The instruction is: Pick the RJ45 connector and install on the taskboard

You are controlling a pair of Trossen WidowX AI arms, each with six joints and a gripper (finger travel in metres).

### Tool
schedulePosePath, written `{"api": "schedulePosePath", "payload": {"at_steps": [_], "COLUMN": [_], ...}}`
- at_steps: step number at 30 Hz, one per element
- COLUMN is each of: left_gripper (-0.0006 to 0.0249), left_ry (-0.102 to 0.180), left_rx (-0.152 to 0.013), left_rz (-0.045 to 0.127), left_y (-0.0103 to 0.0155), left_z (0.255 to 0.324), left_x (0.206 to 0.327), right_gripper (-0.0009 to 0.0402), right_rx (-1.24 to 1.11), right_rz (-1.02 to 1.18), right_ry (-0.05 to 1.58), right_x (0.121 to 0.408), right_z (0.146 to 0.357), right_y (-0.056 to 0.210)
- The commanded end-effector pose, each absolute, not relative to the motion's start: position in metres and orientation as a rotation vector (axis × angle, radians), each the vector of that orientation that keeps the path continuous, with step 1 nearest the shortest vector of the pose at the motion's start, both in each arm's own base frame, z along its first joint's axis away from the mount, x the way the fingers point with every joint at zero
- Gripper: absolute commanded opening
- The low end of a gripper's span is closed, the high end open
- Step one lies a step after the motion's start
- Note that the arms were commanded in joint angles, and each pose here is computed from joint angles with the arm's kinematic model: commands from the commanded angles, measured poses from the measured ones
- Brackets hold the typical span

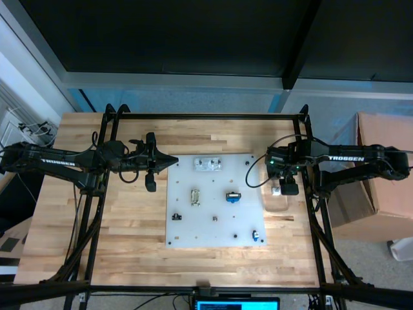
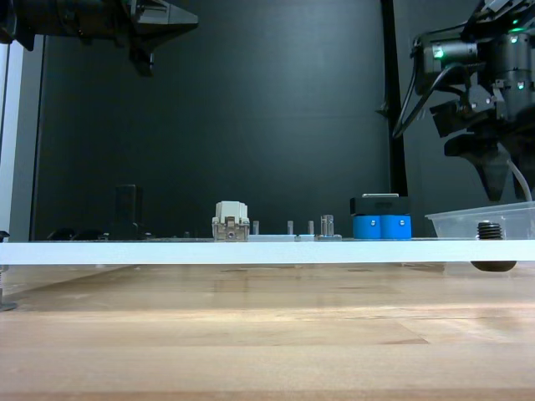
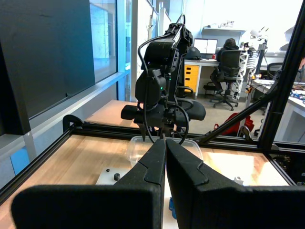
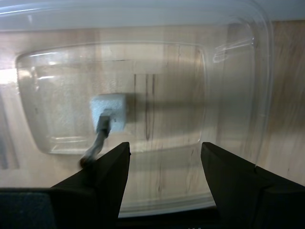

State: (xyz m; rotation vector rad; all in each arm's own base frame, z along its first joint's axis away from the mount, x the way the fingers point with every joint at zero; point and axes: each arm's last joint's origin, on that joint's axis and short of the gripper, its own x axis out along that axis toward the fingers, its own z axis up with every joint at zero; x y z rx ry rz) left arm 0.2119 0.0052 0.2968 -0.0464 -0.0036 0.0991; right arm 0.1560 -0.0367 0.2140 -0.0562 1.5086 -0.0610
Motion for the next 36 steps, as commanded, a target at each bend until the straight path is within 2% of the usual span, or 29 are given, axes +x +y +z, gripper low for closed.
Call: {"api": "schedulePosePath", "payload": {"at_steps": [1, 7, 22, 26, 31, 34, 36], "left_gripper": [0.0000, 0.0000, 0.0000, 0.0000, 0.0000, 0.0000, 0.0000], "left_ry": [-0.004, -0.004, -0.004, -0.004, -0.004, -0.004, -0.004], "left_rx": [-0.046, -0.046, -0.046, -0.046, -0.046, -0.046, -0.046], "left_rz": [0.099, 0.099, 0.099, 0.099, 0.099, 0.099, 0.099], "left_y": [0.0052, 0.0053, 0.0053, 0.0053, 0.0053, 0.0053, 0.0053], "left_z": [0.2969, 0.2969, 0.2969, 0.2969, 0.2968, 0.2969, 0.2969], "left_x": [0.212, 0.212, 0.212, 0.212, 0.212, 0.212, 0.212], "right_gripper": [0.0208, 0.0203, 0.0133, 0.0086, -0.0006, 0.0009, 0.0004], "right_rx": [-0.066, -0.069, -0.144, -0.153, -0.164, -0.165, -0.166], "right_rz": [-0.053, -0.047, 0.030, 0.044, 0.059, 0.061, 0.062], "right_ry": [1.508, 1.520, 1.526, 1.533, 1.542, 1.543, 1.543], "right_x": [0.157, 0.159, 0.158, 0.157, 0.155, 0.155, 0.155], "right_z": [0.208, 0.202, 0.185, 0.182, 0.179, 0.178, 0.178], "right_y": [-0.038, -0.039, -0.040, -0.040, -0.040, -0.040, -0.040]}}
